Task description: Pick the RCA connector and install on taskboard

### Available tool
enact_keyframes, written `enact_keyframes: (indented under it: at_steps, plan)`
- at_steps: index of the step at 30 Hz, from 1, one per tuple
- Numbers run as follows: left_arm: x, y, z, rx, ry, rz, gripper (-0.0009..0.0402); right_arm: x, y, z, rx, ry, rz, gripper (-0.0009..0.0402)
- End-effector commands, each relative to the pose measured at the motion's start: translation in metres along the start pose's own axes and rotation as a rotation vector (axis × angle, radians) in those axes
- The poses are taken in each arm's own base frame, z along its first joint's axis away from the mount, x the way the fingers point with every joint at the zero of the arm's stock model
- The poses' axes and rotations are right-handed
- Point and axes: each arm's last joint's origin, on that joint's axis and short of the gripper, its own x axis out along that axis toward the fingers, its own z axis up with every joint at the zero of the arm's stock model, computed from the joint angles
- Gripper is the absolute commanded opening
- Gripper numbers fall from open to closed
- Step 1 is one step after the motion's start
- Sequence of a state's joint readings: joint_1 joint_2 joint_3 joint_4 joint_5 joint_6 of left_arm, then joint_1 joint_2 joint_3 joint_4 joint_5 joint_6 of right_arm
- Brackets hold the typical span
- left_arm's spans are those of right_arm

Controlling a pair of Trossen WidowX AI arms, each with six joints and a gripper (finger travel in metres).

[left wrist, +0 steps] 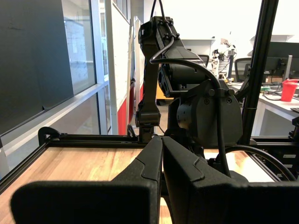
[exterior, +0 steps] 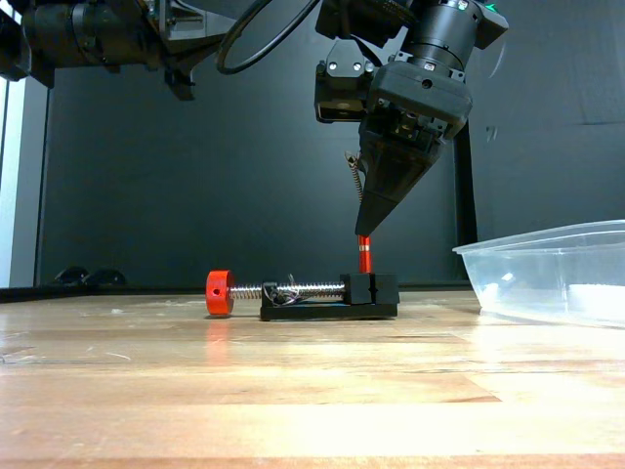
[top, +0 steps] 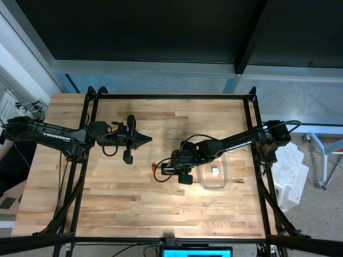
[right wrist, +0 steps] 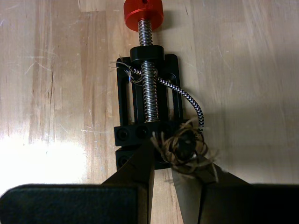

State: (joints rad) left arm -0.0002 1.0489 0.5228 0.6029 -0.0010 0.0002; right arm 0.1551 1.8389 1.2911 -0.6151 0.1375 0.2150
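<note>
We find the right gripper (exterior: 364, 230) hanging nose-down over the taskboard (exterior: 327, 298), above the end of the block farthest from its red-orange knob (exterior: 220, 292). Its fingers (right wrist: 140, 172) are drawn in until only a thin slit shows between them, and they close on the RCA connector (right wrist: 185, 144). The connector is a small dark plug ringed with frayed strands, sitting right at the fingertips and slightly toward one finger.

From table height we see a slim red-orange stem (exterior: 364, 254) standing upright. It runs straight from the gripper's tips down to the top of the block. We cannot tell whether that stem belongs to the connector.

A black-and-white braided cable (right wrist: 187, 98) leads from the silvery threaded screw (right wrist: 148, 93) across the block's frame to the plug. The taskboard lies flat on the wooden table (exterior: 293, 391) near its middle.

Just beside the taskboard, on the right arm's side, sits a clear plastic tray (exterior: 547, 239). It does not touch the block. A small white cube (top: 214, 171) rests inside it.

The left gripper (left wrist: 162, 149) is held above the table on the left side, well apart from the taskboard. It points toward the right arm, its two fingers pressed together and holding nothing.
</note>
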Motion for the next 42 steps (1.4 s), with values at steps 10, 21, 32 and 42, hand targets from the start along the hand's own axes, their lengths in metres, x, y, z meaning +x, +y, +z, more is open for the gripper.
enact_keyframes:
  at_steps: [10,21,32,42]
  plan:
    - [0.000,0.000,0.000,0.000,0.000,0.000,0.0000,-0.003,0.001,0.003,-0.015,0.002,0.007,0.0070]
    - [0.000,0.000,0.000,0.000,0.000,0.000,0.0000,-0.018,0.000,0.008,-0.014,-0.019,0.012,0.0164]
    - [0.000,0.000,0.000,0.000,0.000,0.000,0.0000,-0.045,-0.004,0.007,-0.013,-0.055,0.020,0.0216]
    - [0.000,0.000,0.000,0.000,0.000,0.000,0.0000,-0.077,-0.009,0.005,-0.047,-0.122,0.032,0.0215]
